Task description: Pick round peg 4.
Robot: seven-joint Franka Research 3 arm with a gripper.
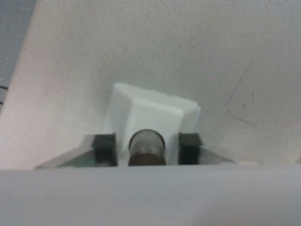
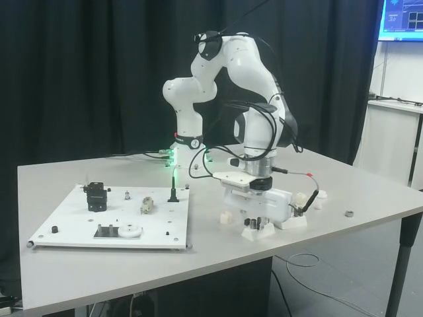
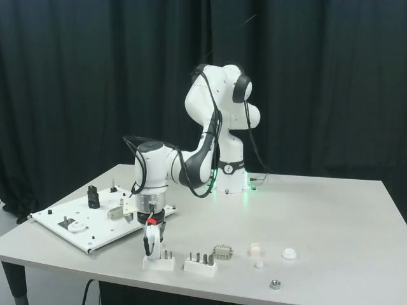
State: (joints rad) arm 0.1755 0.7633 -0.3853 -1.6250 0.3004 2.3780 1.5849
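Item: round peg 4 [image 1: 146, 148], a short dark grey metal cylinder with a rounded top, standing upright in a white plastic holder block [image 1: 148, 113] on the grey table [image 1: 141, 52]. Position relative to tool: in the wrist view the peg sits directly between the two black finger pads [image 1: 105, 149] of the gripper [image 1: 147, 149], one pad to each side, a narrow gap showing on both sides; the peg's long axis runs vertically, in line with the gripper's downward approach. Finger state: apart, bracketing the peg, not clamped on it as far as the gaps show. Location on table: near the front edge, beside the white assembly board [image 2: 112, 218], which carries small fixtures; in the second room view the white holder [image 3: 158, 262] with its pegs lies just under the lowered gripper [image 3: 150, 244], next to a second white holder with pegs [image 3: 200, 264]. Arm: white Franka arm [image 2: 231, 79], wrist bent low over the holder. Judgement: approach looks complete; the coming move calls for closing squarely on the peg, then lifting straight up along its axis so the light holder does not tip or rise with it.
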